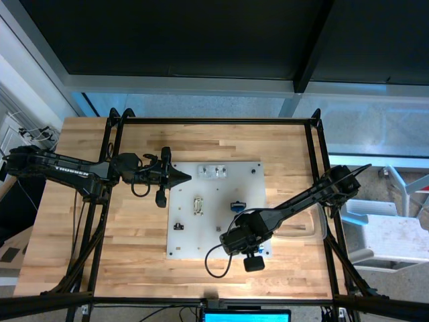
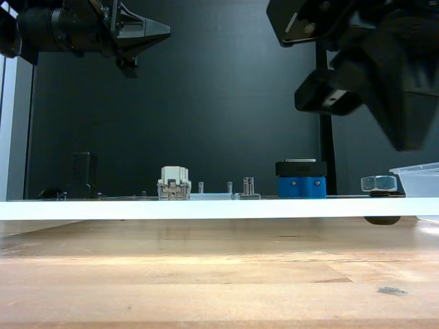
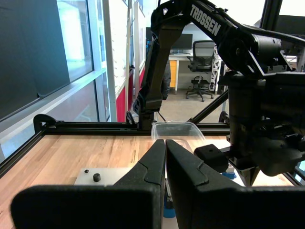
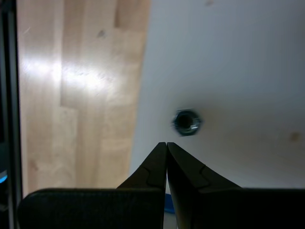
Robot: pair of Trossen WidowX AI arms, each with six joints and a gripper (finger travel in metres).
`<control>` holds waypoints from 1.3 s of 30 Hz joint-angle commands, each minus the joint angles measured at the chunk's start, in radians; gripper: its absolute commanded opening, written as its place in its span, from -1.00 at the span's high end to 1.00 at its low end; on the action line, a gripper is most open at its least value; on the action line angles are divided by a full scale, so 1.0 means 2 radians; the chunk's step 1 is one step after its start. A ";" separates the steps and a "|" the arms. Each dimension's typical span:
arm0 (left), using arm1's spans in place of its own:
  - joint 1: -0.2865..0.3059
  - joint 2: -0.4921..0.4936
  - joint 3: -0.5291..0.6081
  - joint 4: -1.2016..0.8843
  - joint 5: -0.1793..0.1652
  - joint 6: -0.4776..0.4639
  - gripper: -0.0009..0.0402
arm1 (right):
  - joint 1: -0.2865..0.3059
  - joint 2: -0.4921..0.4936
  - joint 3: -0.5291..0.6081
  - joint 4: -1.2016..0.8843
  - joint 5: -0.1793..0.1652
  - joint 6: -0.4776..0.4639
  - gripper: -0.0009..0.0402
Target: Pick the M12 fastener and fasten on the M12 threads
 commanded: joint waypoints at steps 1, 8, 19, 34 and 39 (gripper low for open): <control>0.000 0.000 0.000 0.000 0.000 0.000 0.96 | 0.000 -0.003 0.001 -0.001 0.041 0.001 0.96; 0.000 0.000 0.000 0.000 0.000 0.000 0.96 | -0.001 -0.002 -0.010 0.015 0.069 0.002 0.96; 0.000 0.000 0.000 0.000 0.000 0.000 0.96 | -0.001 0.008 -0.032 0.037 0.036 0.003 0.96; 0.000 0.000 0.000 0.000 0.000 0.000 0.96 | -0.001 -0.004 -0.031 0.030 -0.076 -0.019 0.96; 0.000 0.000 0.000 0.000 0.000 0.000 0.96 | -0.001 -0.017 -0.025 0.026 -0.041 -0.017 0.96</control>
